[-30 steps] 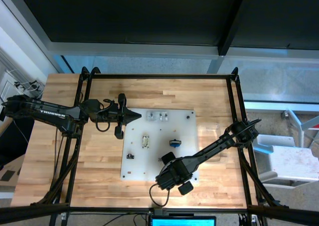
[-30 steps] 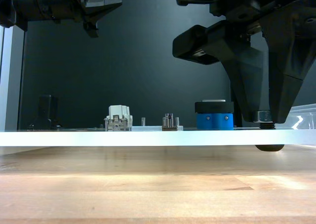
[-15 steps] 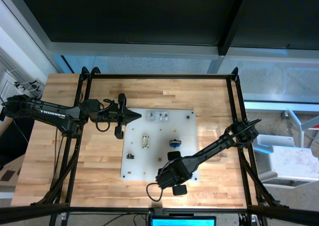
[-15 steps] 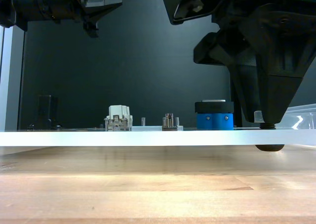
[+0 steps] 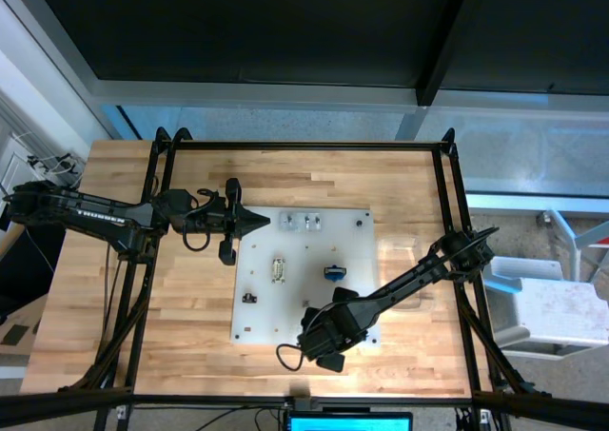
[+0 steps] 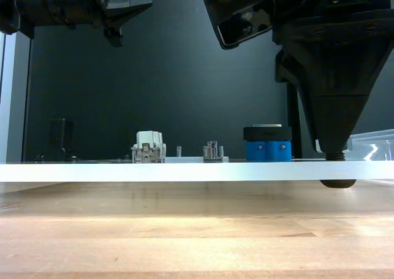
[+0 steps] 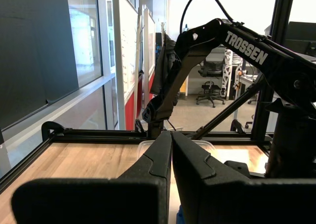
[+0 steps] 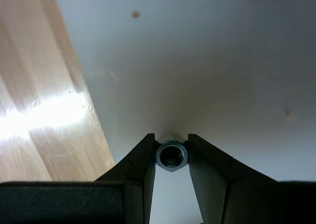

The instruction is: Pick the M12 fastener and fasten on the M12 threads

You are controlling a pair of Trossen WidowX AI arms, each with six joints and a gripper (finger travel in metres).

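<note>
The small silver nut (image 8: 171,155) sits pinched between the fingers of my right gripper (image 8: 171,152), which is shut on it just over the white board (image 8: 207,66). In the low view the right gripper (image 6: 334,148) points straight down, with the ribs of the black stud (image 6: 334,157) showing right under its tip. The nut rests at the stud's top; I cannot tell how far it is threaded. From above, the right gripper (image 5: 322,336) covers the stud near the board's (image 5: 276,307) near right edge. My left gripper (image 5: 259,222) hangs shut above the board's far left edge.
A blue block (image 5: 334,273) and a white connector (image 5: 279,270) stand mid-board. The clear tray (image 5: 404,256) lies on the table to the right of the board, under the right arm. In the low view the blue block (image 6: 266,145) stands just left of the right gripper.
The right gripper has turned about its own axis over the stud, still shut on the nut; its body swung round in both views. The left arm has not moved.
</note>
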